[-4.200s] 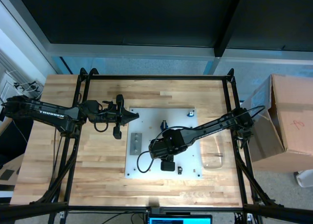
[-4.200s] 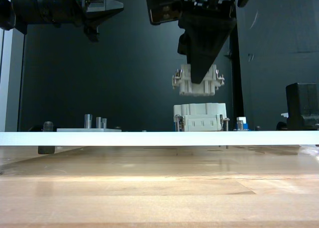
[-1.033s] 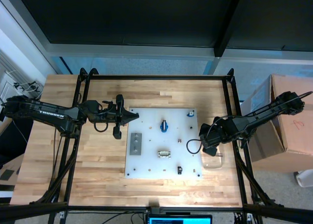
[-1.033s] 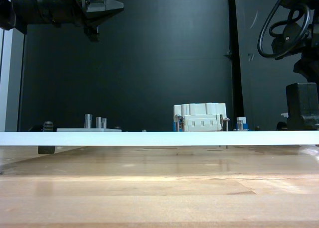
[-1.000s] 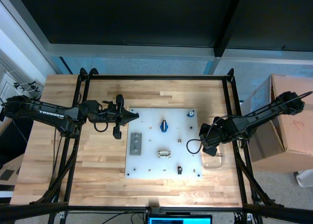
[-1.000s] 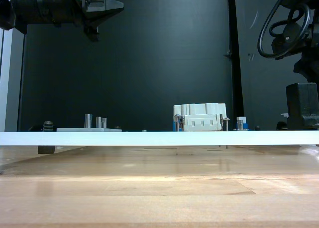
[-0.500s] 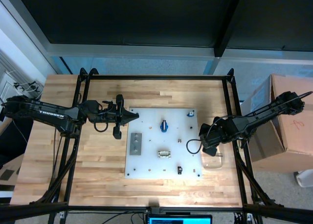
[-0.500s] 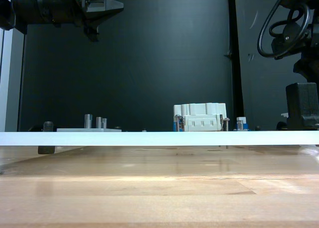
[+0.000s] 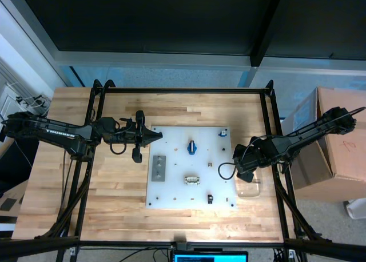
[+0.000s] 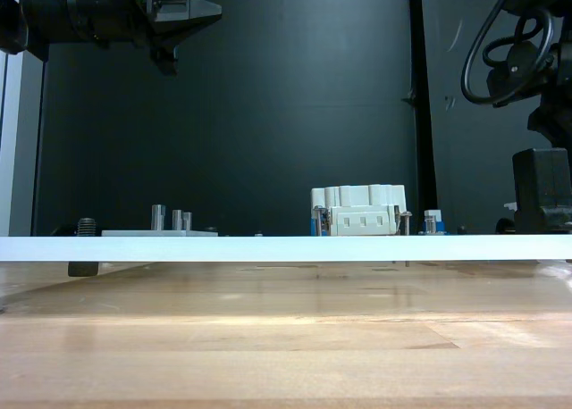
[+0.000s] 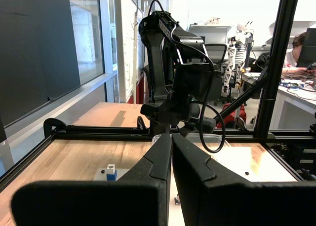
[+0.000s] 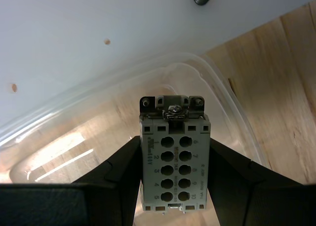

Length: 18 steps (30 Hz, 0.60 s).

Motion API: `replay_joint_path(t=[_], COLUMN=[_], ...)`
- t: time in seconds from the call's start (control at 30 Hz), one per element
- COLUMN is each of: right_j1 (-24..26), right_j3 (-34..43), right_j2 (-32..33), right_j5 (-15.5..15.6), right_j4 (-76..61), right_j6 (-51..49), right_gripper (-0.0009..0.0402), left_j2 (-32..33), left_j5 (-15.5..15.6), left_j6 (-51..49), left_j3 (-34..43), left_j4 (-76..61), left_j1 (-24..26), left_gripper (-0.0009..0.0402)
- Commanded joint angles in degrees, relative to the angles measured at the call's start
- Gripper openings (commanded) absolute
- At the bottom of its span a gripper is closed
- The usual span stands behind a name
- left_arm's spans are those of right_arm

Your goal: Remove the HAN10E connector from the taskboard and place in the container

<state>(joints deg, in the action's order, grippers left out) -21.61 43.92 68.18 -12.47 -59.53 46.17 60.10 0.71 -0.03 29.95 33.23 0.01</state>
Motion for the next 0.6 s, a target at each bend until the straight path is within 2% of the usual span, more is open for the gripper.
replay_joint_path(t=[0.03,0.3,0.6], right_j1=[0.0,0.0,0.0], right_j3=[-0.4,-3.0,-8.4], right_j2=[-0.2,-1.4,-7.1], right_j5=[0.3,0.5,1.5], right_j4=[-0.7,-3.4,-3.3], right_j6=[-0.1,0.8,3.4], right_gripper=[0.0051,0.0051,0.0051], left_j2=[0.0,0.0,0.0], left_j5=[0.0,0.0,0.0], left_j6=[0.0,0.0,0.0], left_j3=[0.0,0.0,0.0], left_j4=[0.0,0.0,0.0], left_j1=[0.0,0.0,0.0], left_gripper=[0.0000,0.0000,0.0000])
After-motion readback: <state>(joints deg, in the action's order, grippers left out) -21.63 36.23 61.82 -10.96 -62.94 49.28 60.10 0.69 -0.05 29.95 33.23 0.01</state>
